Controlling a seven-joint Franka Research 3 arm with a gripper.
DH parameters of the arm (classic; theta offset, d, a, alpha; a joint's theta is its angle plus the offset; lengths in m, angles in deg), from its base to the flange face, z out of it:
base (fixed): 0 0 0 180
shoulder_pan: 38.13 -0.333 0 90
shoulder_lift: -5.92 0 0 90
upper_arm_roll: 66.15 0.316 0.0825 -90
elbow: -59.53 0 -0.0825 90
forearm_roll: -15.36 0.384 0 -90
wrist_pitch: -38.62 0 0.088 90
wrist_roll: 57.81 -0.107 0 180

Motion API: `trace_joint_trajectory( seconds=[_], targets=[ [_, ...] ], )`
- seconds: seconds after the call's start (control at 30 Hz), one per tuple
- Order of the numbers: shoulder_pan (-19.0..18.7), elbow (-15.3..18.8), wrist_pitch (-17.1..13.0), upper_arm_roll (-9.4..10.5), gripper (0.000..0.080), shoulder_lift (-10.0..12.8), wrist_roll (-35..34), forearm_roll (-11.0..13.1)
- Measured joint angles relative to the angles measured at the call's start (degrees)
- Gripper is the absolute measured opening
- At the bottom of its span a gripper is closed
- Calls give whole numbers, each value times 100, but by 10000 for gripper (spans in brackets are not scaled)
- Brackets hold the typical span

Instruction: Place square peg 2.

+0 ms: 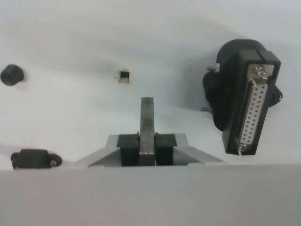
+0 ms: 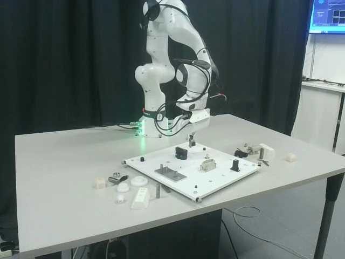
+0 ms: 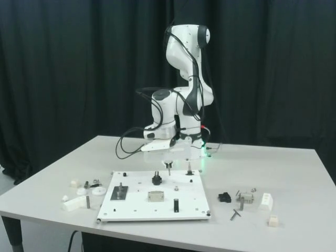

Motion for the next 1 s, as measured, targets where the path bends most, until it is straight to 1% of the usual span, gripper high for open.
trace_joint_trajectory(
  seconds=[0.33, 0.57, 0.7, 0.87, 1.0],
  targets=[
    [-2, -12, -8, 2, 65, 0, -6, 0],
    [-48, -27, -23, 44, 65, -1, -45, 0],
    [-112, -40, -55, 107, 65, -8, -109, 16],
    [-252, -57, -127, 213, 65, -18, -402, 92],
    [-409, -83, -164, 345, 65, -20, -686, 169]
  ],
)
